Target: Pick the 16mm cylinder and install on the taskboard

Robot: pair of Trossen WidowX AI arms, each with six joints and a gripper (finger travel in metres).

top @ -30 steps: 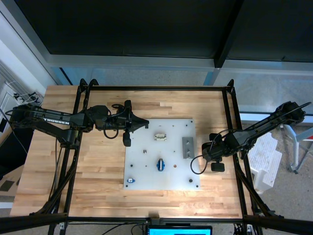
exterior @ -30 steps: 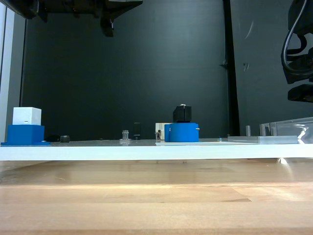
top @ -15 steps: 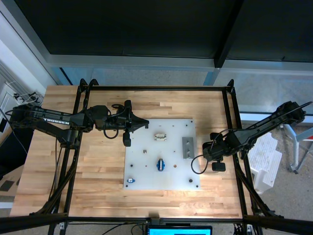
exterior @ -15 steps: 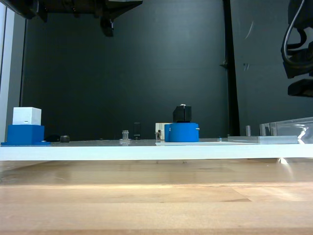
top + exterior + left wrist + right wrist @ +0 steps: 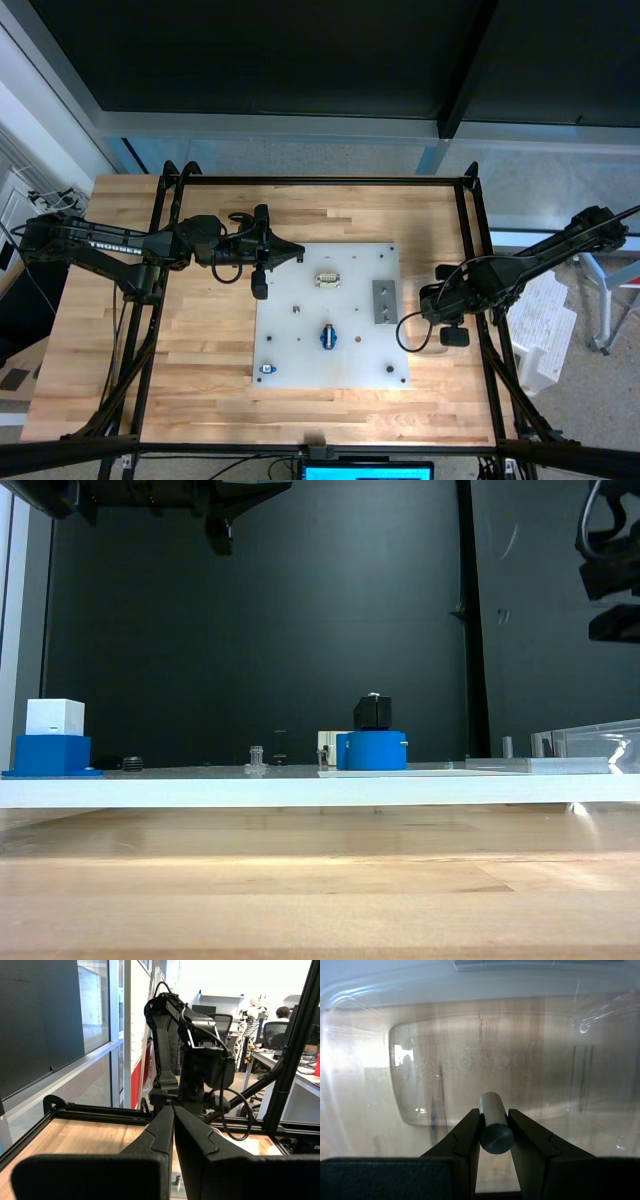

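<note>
Table (image 5: 200, 350) | left end effector (image 5: 173, 1110) together — by taskboard (image 5: 300, 340) | right end effector (image 5: 494, 1117) clamps 16mm cylinder (image 5: 496, 1135) — above tray (image 5: 380, 1020)

Two slim black jointed arms: the left arm (image 5: 110, 245) has a pale strip of markings along one link, and the right arm (image 5: 540, 255) trails a loose black cable (image 5: 405, 338) looping by its wrist. The left gripper (image 5: 173, 1110), above the far-left edge of the taskboard (image 5: 300, 345), has matte black wedge-shaped fingers (image 5: 155, 1135) pressed together. The right gripper (image 5: 495, 1119), just beyond the taskboard's right edge, has similar black tapering fingers.
</note>
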